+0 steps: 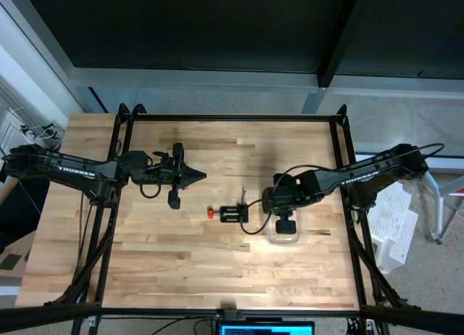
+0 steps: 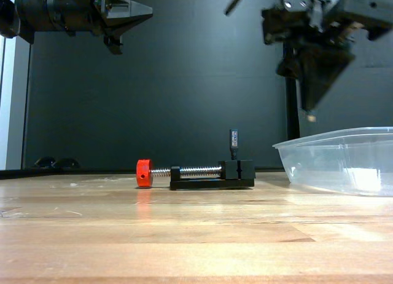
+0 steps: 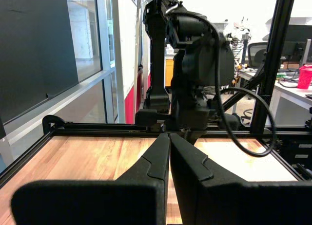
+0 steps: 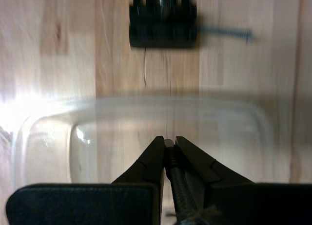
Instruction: Remove the USB-C connector from taskboard and place in the container
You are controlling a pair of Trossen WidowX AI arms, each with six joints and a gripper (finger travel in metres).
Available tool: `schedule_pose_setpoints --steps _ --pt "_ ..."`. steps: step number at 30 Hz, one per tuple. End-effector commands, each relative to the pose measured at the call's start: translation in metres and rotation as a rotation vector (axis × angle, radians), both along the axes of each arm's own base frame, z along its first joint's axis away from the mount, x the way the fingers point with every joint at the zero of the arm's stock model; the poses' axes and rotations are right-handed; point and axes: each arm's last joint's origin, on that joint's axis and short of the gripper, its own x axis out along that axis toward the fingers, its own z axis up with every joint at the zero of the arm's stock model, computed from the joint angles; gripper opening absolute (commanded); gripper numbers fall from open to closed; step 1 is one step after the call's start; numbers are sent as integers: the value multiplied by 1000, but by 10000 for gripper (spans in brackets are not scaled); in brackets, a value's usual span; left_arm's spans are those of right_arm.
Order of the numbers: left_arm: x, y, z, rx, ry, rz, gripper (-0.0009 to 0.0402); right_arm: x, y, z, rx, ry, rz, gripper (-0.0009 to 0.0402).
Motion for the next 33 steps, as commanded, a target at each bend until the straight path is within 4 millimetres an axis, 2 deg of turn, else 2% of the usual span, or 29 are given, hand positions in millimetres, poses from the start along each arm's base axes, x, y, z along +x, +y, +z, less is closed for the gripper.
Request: schedule_pose_setpoints --steps 1,6,15,20,26,33 --pt "0 0 0 0 0 0 0 -8 -2 -8 0 7 -20 6" --pt "0 0 0 0 0 0 0 -14 -3 -12 -20 12 -49 46" --pt "0 0 0 0 0 0 0 -18 -3 -4 -2 -20 -61 139" --pt "0 0 0 0 -1 0 0 -18 -3 -4 -1 -21 -61 169" --pt "0 0 0 0 -1 0 0 -20 -3 2 5 -42 -61 171" --pt "0 0 0 0 0 0 0 -23 -11 37 33 -168 -57 121"
